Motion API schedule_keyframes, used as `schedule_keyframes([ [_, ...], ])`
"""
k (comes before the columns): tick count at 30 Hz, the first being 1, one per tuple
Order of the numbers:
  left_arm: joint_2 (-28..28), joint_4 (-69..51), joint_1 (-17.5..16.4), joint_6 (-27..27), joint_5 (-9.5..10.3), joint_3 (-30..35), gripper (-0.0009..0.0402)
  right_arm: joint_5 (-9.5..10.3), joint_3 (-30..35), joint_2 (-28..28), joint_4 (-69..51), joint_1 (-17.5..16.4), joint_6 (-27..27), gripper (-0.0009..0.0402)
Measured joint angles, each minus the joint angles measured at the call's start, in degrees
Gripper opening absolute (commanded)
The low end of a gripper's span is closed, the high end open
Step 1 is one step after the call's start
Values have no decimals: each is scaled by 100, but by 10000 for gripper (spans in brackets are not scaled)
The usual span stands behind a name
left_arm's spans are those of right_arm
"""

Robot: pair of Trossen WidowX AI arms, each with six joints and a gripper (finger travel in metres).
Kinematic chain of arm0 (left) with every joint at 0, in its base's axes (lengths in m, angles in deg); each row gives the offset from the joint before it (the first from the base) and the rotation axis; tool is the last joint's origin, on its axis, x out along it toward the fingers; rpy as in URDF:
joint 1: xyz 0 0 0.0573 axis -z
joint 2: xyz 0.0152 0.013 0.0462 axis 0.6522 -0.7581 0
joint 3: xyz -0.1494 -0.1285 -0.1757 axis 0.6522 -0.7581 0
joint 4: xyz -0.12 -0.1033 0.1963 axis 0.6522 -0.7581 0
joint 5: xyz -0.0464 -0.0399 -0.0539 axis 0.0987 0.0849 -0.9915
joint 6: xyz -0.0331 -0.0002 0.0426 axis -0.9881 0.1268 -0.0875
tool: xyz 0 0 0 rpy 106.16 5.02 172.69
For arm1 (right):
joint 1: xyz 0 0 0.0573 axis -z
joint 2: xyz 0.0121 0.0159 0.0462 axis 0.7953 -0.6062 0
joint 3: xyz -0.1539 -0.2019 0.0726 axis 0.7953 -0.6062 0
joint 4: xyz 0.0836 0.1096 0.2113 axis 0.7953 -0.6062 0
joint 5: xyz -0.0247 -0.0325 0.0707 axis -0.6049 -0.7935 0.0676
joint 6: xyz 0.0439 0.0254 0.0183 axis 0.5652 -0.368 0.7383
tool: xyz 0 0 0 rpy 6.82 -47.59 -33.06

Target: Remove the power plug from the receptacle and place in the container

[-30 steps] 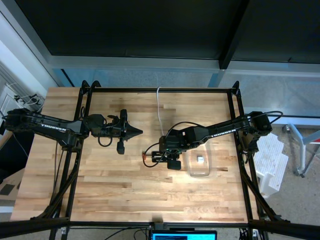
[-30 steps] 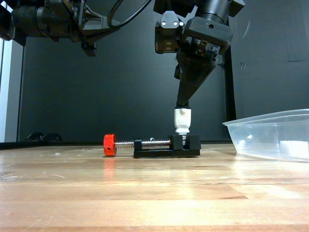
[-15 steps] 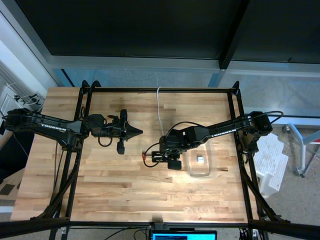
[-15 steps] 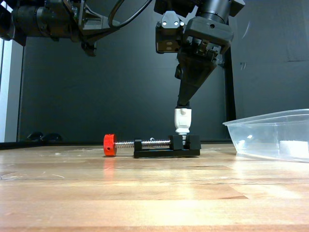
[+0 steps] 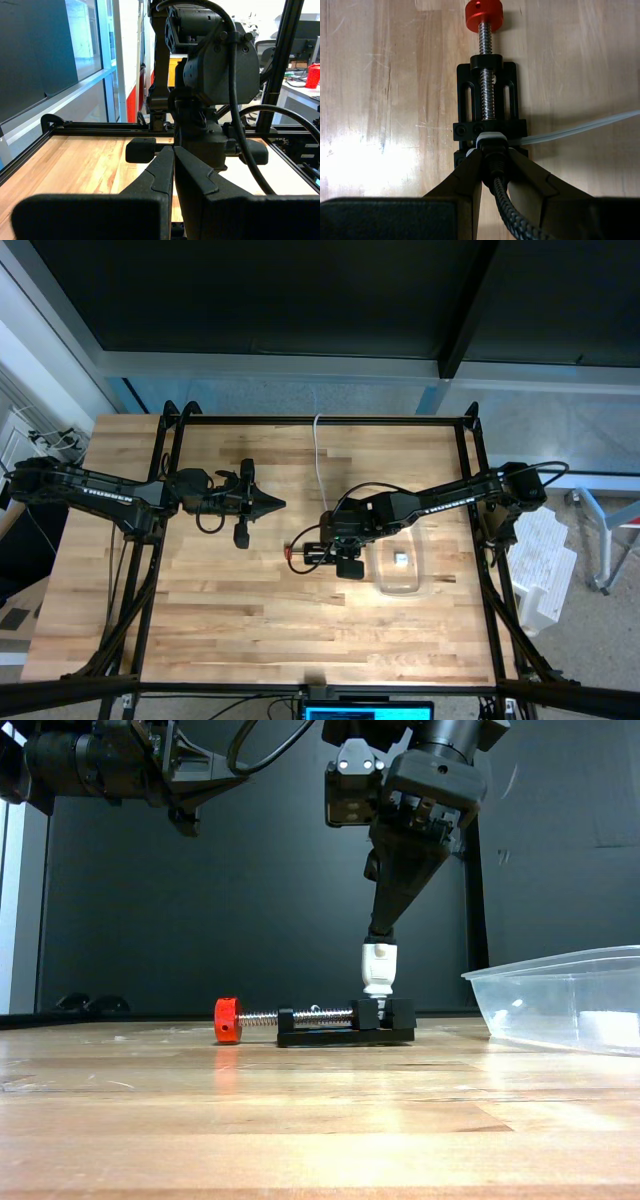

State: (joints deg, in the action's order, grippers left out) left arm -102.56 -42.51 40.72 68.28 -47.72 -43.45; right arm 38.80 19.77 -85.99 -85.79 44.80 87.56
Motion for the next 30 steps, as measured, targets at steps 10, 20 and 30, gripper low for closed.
schedule_keyframes([
  [10, 0, 2, 0, 0, 0, 0, 0, -17, 33, 254, -66, 0, 7, 0],
  [20, 0, 2, 0, 0, 0, 0, 0, 2, 7, 542, -538, -68, 114, 0],
  [30, 0, 2, 0, 0, 2, 0, 0, 4, -590, 1215, -739, -411, 345, 0],
])
